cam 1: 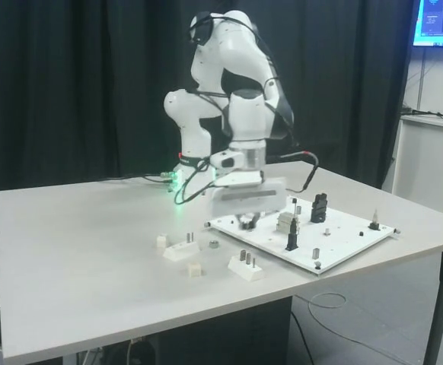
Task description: Insert BNC.
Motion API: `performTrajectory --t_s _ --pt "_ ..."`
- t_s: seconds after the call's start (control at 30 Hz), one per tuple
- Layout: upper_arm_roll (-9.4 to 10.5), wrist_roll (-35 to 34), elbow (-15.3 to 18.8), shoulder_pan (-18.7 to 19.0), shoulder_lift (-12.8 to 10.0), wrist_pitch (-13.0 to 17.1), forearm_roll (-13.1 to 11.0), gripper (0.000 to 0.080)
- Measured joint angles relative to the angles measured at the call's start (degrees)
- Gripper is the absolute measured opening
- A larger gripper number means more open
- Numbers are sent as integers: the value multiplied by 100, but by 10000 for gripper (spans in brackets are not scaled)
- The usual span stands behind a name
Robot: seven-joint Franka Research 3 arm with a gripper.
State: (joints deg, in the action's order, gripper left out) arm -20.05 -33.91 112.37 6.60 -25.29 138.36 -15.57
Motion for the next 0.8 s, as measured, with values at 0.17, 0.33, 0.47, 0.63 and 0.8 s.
performTrajectory --t_s 0.17,0.33,0.47,0.63,0.8 --pt "0 -201 -78 203 134 -198 0 124" --pt "0 -411 -172 396 253 -431 7 124" --pt "0 -554 -277 554 317 -616 10 124" --pt "0 -775 -435 754 357 -837 19 124" --pt "-1 -984 -586 954 360 -1037 50 124"
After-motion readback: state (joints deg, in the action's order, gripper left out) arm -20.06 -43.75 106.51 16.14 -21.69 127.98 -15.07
